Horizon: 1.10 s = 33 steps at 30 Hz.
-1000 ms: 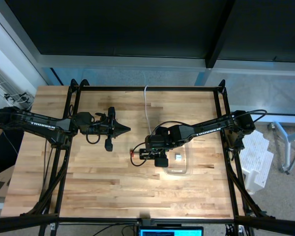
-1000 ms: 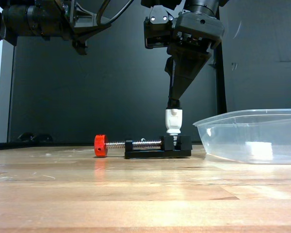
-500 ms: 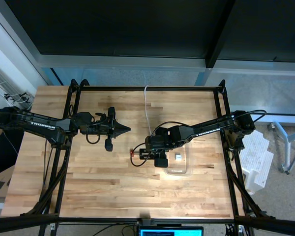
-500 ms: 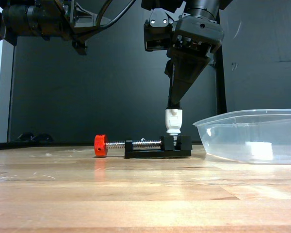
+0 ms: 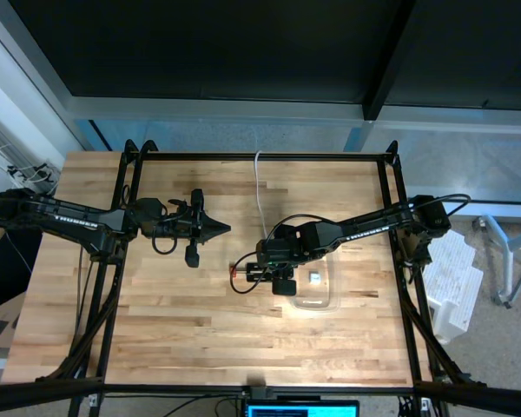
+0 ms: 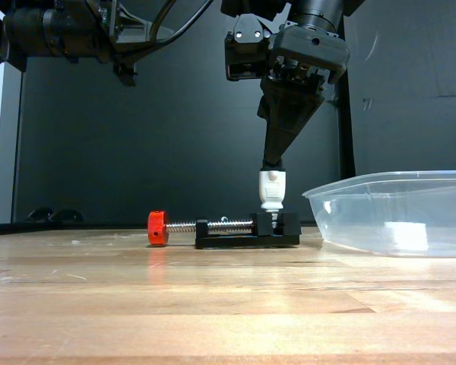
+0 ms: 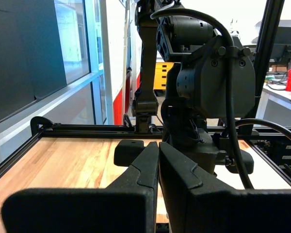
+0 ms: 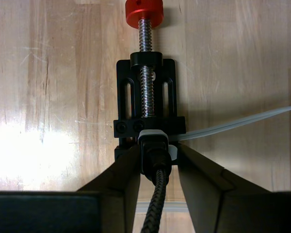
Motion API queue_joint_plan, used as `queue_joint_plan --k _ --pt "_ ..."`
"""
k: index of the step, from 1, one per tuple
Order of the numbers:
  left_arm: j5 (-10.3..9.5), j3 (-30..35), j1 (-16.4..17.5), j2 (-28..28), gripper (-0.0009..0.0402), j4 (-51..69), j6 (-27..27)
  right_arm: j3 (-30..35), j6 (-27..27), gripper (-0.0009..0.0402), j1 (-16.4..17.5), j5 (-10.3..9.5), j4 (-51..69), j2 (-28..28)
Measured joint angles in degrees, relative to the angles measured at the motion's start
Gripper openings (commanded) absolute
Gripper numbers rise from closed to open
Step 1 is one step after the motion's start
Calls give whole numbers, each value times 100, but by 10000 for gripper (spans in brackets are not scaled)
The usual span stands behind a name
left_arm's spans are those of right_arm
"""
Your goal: Remove the power plug from the receptacle and place in the container
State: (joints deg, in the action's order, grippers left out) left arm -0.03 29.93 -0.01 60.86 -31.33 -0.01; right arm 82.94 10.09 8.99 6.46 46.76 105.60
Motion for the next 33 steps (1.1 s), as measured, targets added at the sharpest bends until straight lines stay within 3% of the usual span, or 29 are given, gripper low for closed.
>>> queue_joint_plan --k 9,33 --pt "-2 2 0 0 0 0 0 0 -11 -3 0 -4 -4 0" --pt "0 2 0 0 0 0 0 166 2 0 -15 -13 225 9"
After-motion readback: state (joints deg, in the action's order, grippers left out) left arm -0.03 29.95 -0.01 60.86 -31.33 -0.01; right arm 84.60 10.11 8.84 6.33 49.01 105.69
